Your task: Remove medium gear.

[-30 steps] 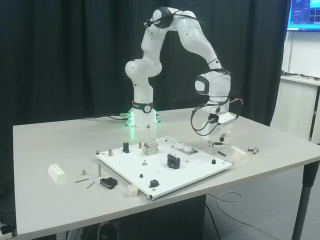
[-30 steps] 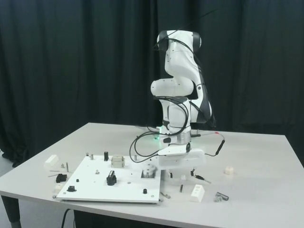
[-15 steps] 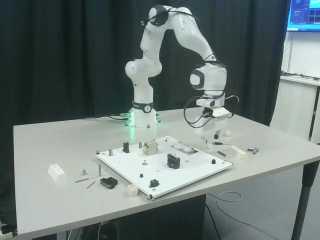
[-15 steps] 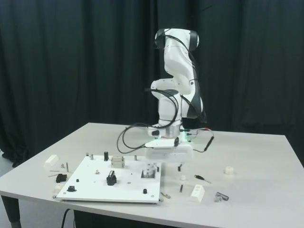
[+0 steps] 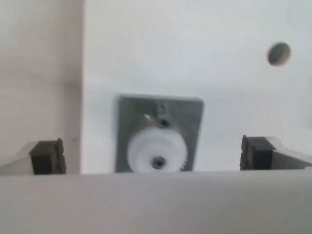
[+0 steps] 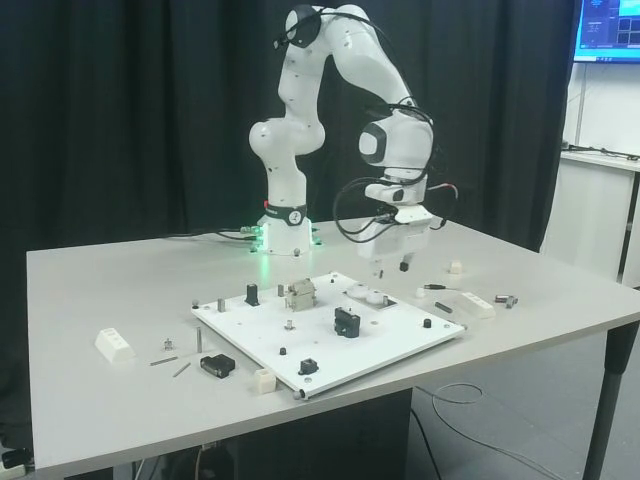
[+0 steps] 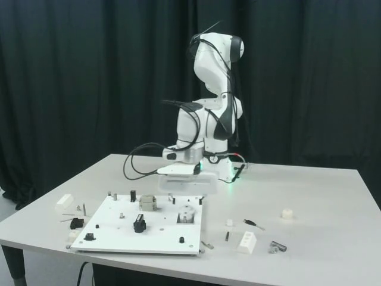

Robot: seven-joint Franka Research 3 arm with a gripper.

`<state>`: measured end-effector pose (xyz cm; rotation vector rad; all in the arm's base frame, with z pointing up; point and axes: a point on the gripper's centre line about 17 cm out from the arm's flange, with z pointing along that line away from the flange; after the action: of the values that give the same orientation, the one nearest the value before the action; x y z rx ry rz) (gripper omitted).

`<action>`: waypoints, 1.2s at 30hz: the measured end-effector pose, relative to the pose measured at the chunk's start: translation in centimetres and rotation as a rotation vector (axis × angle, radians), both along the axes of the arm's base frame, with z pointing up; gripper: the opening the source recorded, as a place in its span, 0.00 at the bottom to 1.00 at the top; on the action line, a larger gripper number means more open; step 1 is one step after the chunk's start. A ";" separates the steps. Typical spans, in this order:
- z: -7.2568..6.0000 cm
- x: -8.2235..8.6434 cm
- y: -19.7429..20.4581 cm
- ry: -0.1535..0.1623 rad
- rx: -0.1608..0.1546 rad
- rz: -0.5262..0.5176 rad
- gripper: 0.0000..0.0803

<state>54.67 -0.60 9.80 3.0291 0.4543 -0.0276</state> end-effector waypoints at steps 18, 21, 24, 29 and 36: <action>-1.0 -1.3 -2.0 0.037 0.029 -0.010 1.00; -1.4 -1.7 -1.8 0.044 0.034 -0.010 1.00; -1.7 -2.0 -1.7 0.049 0.036 -0.006 1.00; -2.4 -2.5 -1.6 0.049 0.035 0.002 1.00; -3.4 -3.1 -1.4 0.042 0.036 0.006 1.00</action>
<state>51.56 -1.96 6.43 3.0676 0.4721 -0.0831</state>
